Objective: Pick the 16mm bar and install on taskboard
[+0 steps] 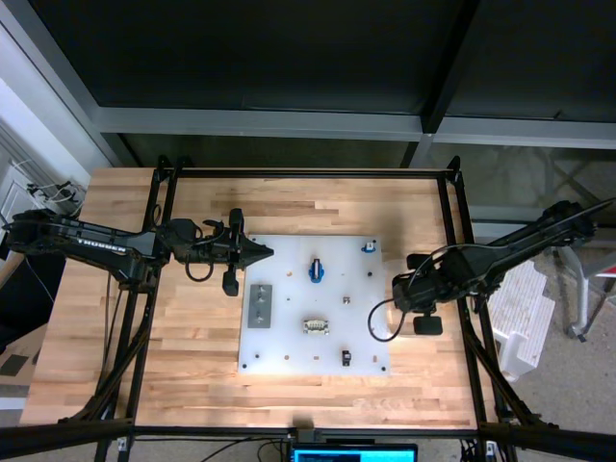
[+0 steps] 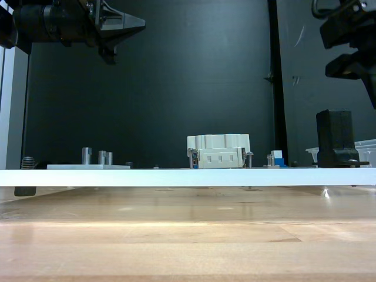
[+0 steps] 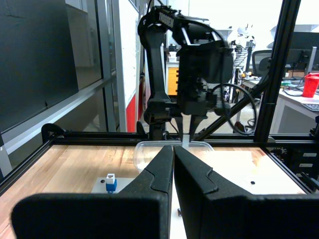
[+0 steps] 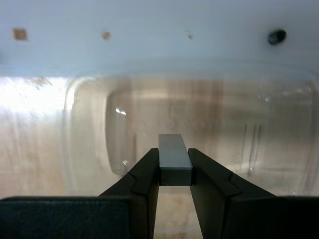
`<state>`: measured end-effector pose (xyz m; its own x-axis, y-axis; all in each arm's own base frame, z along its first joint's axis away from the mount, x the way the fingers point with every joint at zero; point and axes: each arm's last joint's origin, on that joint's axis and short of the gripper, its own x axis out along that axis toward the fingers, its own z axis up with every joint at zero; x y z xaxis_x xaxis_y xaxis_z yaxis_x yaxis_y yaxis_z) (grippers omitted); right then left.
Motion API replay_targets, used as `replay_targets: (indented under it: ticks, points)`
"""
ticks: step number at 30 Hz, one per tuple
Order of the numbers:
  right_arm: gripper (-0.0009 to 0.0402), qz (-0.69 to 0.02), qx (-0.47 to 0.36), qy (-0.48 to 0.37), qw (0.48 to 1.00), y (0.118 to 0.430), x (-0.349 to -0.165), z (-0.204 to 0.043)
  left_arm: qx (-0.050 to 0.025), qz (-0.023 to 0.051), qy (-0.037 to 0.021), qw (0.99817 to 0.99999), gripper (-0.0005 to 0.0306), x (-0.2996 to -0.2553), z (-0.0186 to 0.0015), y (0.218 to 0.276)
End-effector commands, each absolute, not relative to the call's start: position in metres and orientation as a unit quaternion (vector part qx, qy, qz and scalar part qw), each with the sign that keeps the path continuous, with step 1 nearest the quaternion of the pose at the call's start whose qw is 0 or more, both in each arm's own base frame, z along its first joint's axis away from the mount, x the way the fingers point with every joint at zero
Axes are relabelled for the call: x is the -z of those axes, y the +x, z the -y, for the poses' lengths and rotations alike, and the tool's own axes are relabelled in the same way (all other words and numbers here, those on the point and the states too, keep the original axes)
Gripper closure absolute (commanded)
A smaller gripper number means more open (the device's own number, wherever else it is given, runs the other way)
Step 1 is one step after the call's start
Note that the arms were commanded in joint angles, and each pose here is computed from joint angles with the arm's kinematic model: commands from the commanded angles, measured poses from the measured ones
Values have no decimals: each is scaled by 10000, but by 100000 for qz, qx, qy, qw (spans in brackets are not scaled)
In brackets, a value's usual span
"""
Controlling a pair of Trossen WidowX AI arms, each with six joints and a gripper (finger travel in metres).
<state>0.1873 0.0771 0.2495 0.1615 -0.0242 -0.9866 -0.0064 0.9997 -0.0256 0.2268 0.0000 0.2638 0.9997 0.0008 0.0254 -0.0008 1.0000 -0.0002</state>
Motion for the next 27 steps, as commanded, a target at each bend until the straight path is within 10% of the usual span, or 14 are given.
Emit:
replay_targets:
  ticks: [1,27]
  points:
    - [381,-65094,582,-1237,75901,1996,-2515,-889,-38,1307,-10,99991,300,-2639,-1,2268]
    - [381,-64527,101,-1532,76380,2598,-2469,-1752,-38,1287,-10,99992,300,-2639,-1,2268]
